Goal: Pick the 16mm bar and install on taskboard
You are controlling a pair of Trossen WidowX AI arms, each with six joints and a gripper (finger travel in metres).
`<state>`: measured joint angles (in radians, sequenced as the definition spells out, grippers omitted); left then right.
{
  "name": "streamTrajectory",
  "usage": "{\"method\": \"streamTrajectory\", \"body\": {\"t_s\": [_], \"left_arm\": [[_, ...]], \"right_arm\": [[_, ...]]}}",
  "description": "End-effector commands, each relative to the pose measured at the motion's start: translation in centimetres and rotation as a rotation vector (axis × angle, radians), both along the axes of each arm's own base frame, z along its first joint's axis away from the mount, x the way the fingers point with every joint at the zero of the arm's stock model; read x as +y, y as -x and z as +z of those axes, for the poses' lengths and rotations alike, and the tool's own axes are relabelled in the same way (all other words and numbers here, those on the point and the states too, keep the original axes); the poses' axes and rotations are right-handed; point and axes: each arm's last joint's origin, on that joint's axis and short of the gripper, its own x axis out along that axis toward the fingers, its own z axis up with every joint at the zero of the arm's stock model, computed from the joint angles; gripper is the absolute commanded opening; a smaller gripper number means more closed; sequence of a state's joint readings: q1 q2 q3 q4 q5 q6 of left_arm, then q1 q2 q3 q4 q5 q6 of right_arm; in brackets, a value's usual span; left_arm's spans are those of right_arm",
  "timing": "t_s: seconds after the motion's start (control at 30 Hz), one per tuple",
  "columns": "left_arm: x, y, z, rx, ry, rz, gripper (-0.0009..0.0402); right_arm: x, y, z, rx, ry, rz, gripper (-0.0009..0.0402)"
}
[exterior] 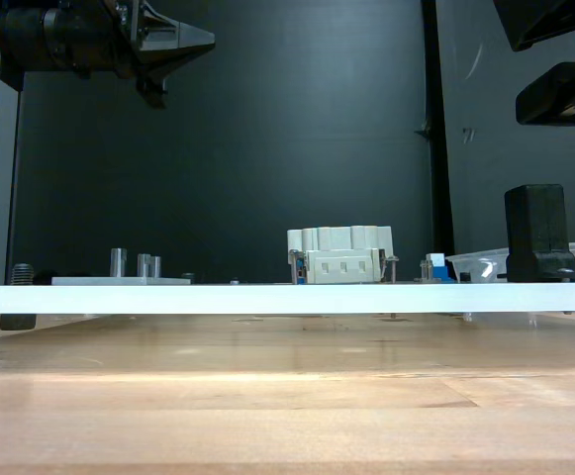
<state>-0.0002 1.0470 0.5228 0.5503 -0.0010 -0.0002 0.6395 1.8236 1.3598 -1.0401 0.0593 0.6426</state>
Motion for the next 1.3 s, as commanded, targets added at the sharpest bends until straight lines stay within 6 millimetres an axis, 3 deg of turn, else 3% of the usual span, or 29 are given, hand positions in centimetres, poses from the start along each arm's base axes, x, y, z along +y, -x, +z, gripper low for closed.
{"method": "streamTrajectory", "body": {"t_s": [0.03,0.93,1.3], "left_arm": [[0.0,0.0,0.0,0.0,0.0,0.0,0.0],[0.0,0.0,0.0,0.0,0.0,0.0,0.0],[0.0,0.0,0.0,0.0,0.0,0.0,0.0]], "right_arm": [[0.1,-0.1,0.0,-0.007,-0.005,0.0,0.0009],[0.1,-0.1,0.0,-0.016,-0.01,0.008,0.0009],[0.1,0.1,-1.5,-0.024,-0.017,0.007,0.0009]]}}
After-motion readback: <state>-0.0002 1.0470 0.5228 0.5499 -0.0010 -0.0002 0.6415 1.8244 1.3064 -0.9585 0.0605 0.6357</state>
